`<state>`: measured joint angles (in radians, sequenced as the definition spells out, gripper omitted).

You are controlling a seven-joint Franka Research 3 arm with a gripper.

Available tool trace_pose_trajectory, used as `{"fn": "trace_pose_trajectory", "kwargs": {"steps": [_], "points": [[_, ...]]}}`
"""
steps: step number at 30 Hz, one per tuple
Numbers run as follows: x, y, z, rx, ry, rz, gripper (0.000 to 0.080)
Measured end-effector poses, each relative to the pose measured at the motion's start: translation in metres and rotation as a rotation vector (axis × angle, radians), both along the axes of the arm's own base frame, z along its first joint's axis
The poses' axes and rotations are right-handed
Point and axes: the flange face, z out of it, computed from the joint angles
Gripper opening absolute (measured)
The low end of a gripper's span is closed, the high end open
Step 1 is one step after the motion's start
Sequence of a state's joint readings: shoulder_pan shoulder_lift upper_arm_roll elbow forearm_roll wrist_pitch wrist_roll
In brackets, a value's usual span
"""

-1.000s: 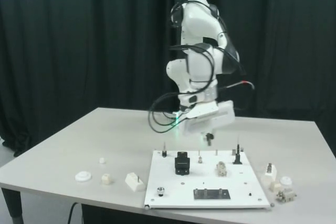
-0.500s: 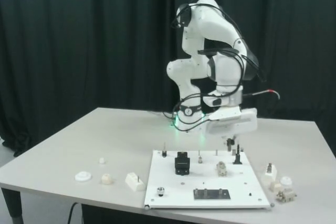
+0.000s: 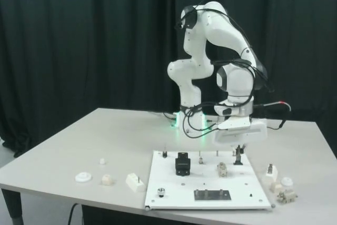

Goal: Insert square peg 3.

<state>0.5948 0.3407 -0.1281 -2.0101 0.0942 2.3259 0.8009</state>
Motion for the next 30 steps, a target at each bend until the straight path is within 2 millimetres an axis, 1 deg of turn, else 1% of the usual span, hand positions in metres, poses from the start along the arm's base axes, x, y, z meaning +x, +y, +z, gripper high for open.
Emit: {"fn": "trace_pose_trajectory", "kwargs": {"steps": [15,30], "points": [[-0.009,0.01,-0.034,-0.012,-0.013,0.007,0.0114],[-0.017,0.018,-0.049,-0.019,-0.025,0.003,0.0114]]}}
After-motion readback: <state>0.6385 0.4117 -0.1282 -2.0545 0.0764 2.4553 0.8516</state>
